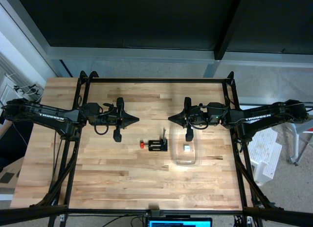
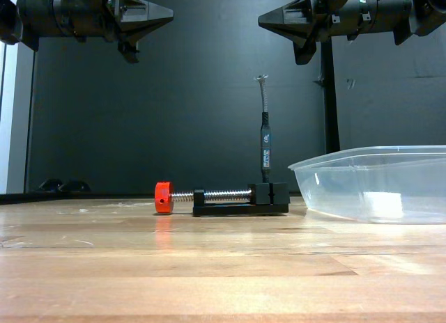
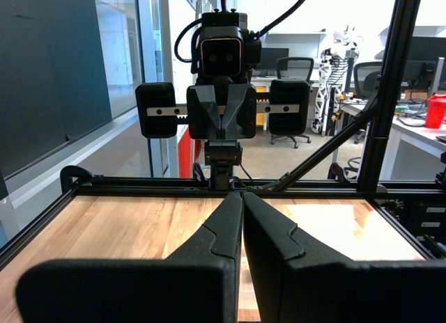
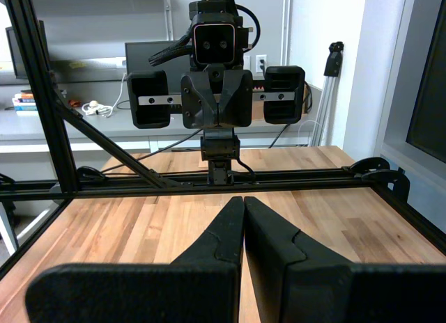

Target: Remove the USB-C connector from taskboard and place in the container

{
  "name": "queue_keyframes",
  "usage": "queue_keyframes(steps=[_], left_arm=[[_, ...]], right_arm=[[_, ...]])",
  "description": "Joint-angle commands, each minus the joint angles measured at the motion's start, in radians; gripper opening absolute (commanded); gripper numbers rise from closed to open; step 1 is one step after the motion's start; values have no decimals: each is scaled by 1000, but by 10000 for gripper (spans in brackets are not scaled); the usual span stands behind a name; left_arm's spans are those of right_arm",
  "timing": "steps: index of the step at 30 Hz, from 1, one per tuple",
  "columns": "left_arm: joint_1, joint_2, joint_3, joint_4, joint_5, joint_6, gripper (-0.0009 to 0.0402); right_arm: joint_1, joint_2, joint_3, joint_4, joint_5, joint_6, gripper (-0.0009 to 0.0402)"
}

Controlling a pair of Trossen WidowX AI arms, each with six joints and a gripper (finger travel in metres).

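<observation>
Find the short, thin black USB-C connector [image 2: 265, 138] standing upright from the small black rectangular taskboard [image 2: 240, 198], at the end away from its orange-red knob [image 2: 163, 197]. Probably seated plug-down, though the socket itself is too small to make out. Note the clear plastic rectangular container [image 2: 418, 187] just beside that end, holding only a small white cube [image 1: 187, 147]. See the left gripper [image 1: 136, 120] and the right gripper [image 1: 171, 119] hovering high above the table, tips facing each other, each with fingers pressed together and holding nothing.

Nothing begun yet, so start with the approach. Favour the right gripper, nearer both cable and tray. Spread the fingers first and come down from above. Pinch the stiff dark plug body low rather than the bendy upper cable. Then pull straight up along its axis, to avoid wedging it or lifting the block with it.
</observation>
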Motion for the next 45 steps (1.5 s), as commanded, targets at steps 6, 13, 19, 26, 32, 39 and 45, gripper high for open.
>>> queue_keyframes(steps=[6,13,19,26,32,39,45], left_arm=[[0,0,0,0,0,0,0],[0,0,0,1,0,0,0],[0,1,0,0,0,0,0],[0,0,0,0,0,0,0],[0,0,0,1,0,0,0],[0,1,0,1,0,0,0],[0,1,0,0,0,0,0]], right_arm=[[0,0,0,0,0,0,0],[0,0,0,0,0,2,0],[2,-3,20,-93,-1,3,0],[32,3,155,-435,0,-27,0],[65,40,259,-708,19,-31,0],[116,122,364,-936,55,-26,0],[137,196,459,-1098,55,-18,0]])
